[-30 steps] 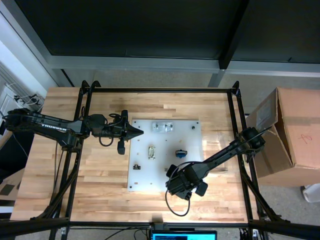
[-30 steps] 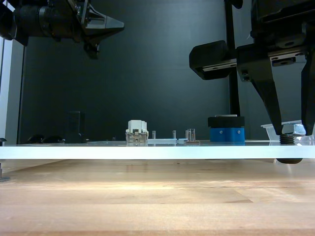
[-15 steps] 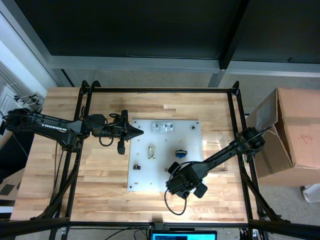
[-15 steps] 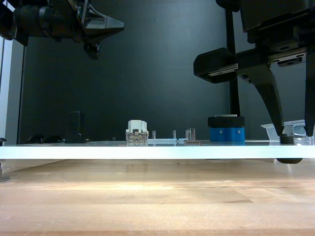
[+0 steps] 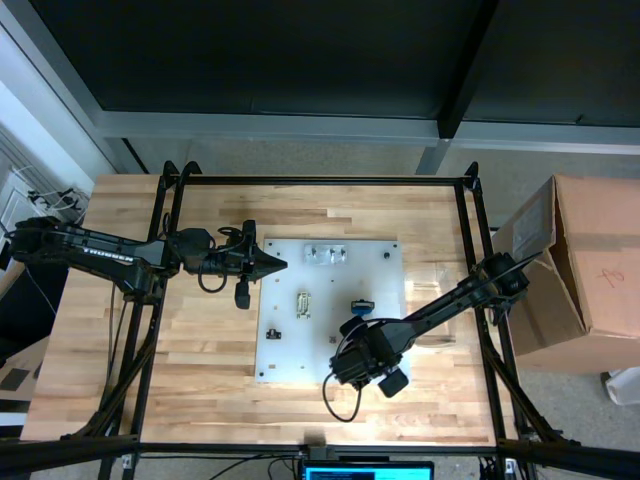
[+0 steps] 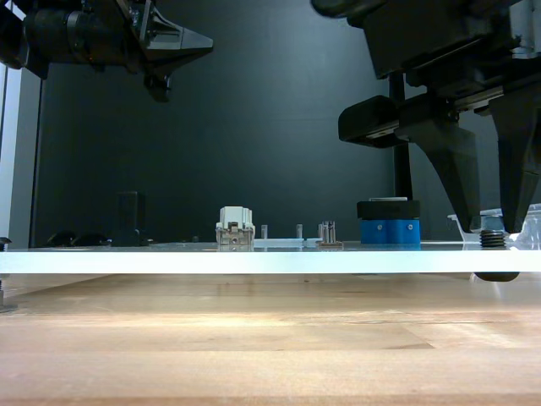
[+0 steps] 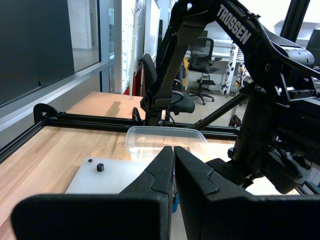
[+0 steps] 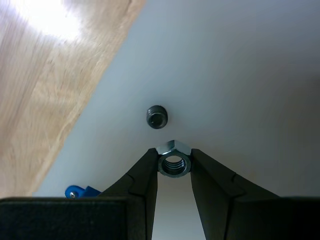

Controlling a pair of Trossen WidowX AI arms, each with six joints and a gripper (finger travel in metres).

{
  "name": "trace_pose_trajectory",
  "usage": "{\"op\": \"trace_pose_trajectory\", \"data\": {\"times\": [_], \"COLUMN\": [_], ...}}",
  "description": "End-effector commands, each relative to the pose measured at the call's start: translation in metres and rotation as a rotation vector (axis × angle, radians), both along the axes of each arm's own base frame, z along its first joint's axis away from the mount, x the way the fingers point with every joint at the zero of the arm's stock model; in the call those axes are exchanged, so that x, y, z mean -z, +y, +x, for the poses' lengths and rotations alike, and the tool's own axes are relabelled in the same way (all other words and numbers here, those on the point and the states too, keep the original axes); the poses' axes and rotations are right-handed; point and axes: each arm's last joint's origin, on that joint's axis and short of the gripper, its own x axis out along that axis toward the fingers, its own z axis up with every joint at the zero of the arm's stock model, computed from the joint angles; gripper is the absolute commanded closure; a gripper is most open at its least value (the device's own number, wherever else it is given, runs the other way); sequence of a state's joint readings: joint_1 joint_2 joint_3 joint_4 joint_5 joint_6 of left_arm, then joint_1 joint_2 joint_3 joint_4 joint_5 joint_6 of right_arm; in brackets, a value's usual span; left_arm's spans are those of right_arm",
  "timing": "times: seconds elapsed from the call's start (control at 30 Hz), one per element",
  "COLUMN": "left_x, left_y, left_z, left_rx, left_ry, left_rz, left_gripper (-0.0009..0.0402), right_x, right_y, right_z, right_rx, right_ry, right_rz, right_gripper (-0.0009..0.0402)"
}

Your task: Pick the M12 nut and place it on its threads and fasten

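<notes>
Nearest me, over the near right part of the white board (image 5: 285, 355), the right gripper (image 6: 492, 222) points straight down, its jaws clamped on the silver M12 nut (image 8: 174, 163). The nut lies flat between the fingertips (image 8: 150, 162) with its bore open. It hangs low over the black ribbed stud (image 6: 493, 241). The wrist camera shows the stud's top bare, just past the jaw tips, so the nut is held and not on its stud. From above, the gripper's own body hides both.

Beyond those jaws stand a blue block (image 6: 389, 232) and a small white connector (image 6: 236, 228). The clear tray (image 7: 165, 141) lies behind the stud, past the board's edge. Farther off, the left gripper (image 7: 173, 150) hangs high over the board's far left edge, jaws pressed together and empty. It points across toward a small black post (image 7: 100, 167) and the tray. A cardboard box (image 5: 580, 265) stands off the table past the right arm (image 7: 200, 30).

Against a second ago, the right gripper has twisted about its own axis. From table height, the nut has slid left from beside the stud to square over it. The left gripper has not moved.

White letters on the right arm read "TROSSEN".
</notes>
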State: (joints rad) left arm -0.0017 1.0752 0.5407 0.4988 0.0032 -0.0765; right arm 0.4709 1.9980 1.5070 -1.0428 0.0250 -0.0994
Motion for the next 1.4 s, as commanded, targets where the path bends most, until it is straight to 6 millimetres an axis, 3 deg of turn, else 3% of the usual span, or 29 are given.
{"op": "trace_pose_trajectory", "data": {"times": [0.03, 0.67, 0.97, 1.4], "left_x": [-0.0001, -0.0001, -0.0001, -0.0001], "left_y": [0.0001, 0.0001, 0.0000, 0.0001], "left_z": [0.0000, 0.0000, 0.0000, 0.0000], "left_rx": [0.000, 0.000, 0.000, 0.000], "left_ry": [0.000, 0.000, 0.000, 0.000], "left_rz": [0.000, 0.000, 0.000, 0.000], "left_gripper": [0.0393, 0.0393, 0.0393, 0.0393], "right_x": [-0.0006, -0.0007, -0.0007, -0.0076], "right_y": [0.0001, 0.0002, 0.0006, 0.0020], "right_z": [0.0001, 0.0006, 0.0012, 0.0031], "right_rx": [0.078, 0.824, 1.339, 1.453], "right_ry": [-0.002, -0.011, -0.015, -0.010], "right_rz": [0.005, 0.041, 0.074, 0.109], "right_gripper": [0.0381, 0.0381, 0.0381, 0.0381]}}
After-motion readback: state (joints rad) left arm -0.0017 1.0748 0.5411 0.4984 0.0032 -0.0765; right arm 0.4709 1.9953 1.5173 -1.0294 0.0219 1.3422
